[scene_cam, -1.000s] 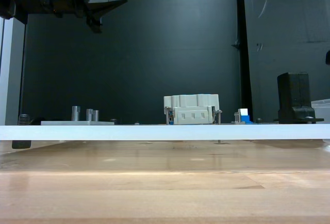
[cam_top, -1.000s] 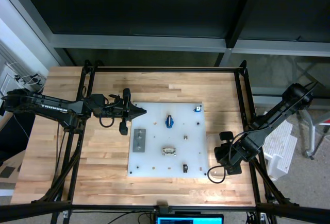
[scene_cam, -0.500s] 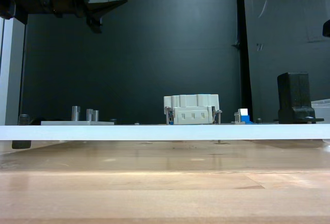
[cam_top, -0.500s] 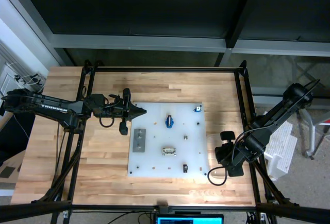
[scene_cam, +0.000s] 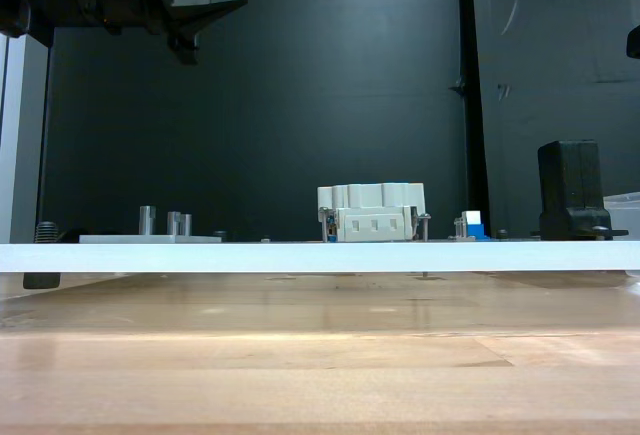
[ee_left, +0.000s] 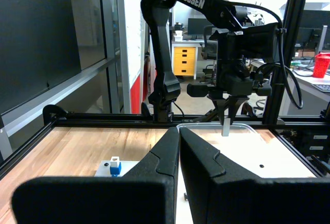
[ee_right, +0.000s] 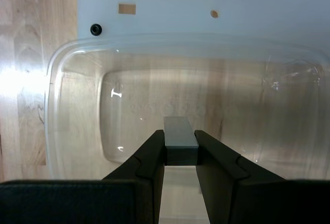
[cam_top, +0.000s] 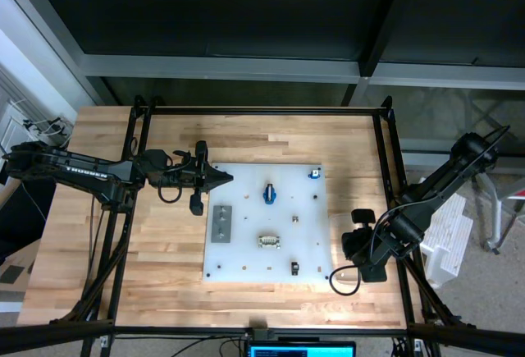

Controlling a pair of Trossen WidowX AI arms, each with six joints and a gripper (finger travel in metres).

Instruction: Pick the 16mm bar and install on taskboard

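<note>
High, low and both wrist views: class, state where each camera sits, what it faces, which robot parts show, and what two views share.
High view: above the near edge, down onto the taskboard; both arms, left hand by its far-left corner.
Low view: table height, level along the table; left hand high up.
Left wrist view: left arm, past its shut fingers toward the right hand gripping the 16mm bar.
Right wrist view: right arm, down into the clear tray; own fingers show.
Shared: both wrist views show bar and tray.

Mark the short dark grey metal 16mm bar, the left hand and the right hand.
16mm bar (ee_right: 180,141), right wrist view: visible end, between the fingers.
right hand (ee_left: 226,119), left wrist view: fingertips, above clear tray (ee_right: 77,131).
left hand (cam_top: 228,178), high view: shut fingertips, over taskboard (cam_top: 238,250) edge.
</note>
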